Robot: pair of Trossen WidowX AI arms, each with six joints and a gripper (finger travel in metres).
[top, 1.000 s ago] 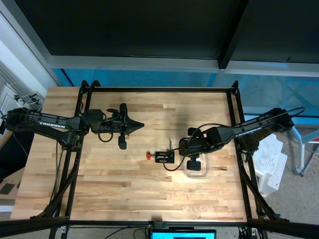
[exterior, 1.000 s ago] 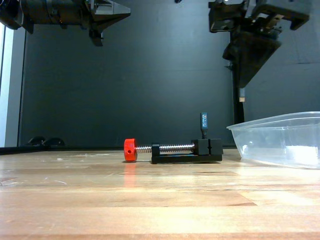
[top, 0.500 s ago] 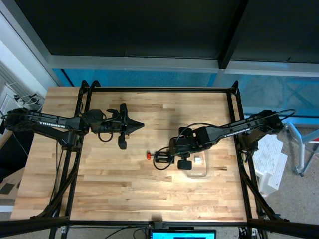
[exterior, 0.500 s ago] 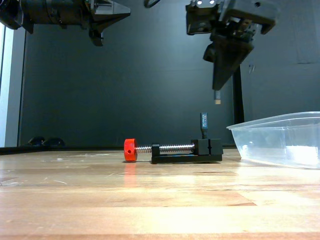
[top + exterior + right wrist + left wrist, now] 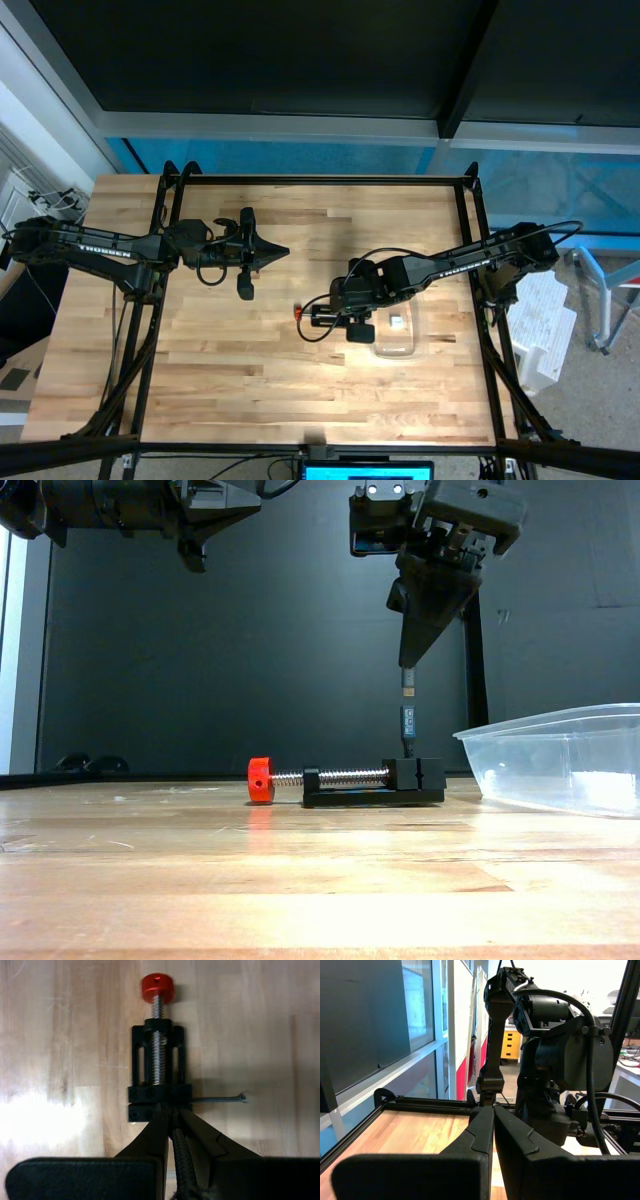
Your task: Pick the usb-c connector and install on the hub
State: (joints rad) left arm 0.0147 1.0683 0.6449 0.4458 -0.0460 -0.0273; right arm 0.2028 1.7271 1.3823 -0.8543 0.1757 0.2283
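Note:
The hub (image 5: 372, 780) lies on the wooden table, a black block with a red-orange knob (image 5: 260, 779) at its left end and a thin upright piece (image 5: 408, 723) at its right end. My right gripper (image 5: 407, 668) hangs directly over that upright piece, shut on the usb-c connector (image 5: 408, 692), whose lower tip is just above the piece. In the right wrist view the fingers (image 5: 156, 1127) converge over the hub (image 5: 159, 1075). From above, the right gripper (image 5: 338, 303) covers the hub's (image 5: 322, 316) right end. My left gripper (image 5: 275, 252) is parked high at the back left, shut and empty (image 5: 493, 1110).
A clear plastic tray (image 5: 560, 755) sits right of the hub, with a small whitish bit (image 5: 396, 321) inside it. The black frame rail (image 5: 320, 180) runs along the table's far side. Bare wood lies in front of the hub.
My right gripper has swung left from above the tray to above the hub and come down, carrying the connector. The left arm has not moved.

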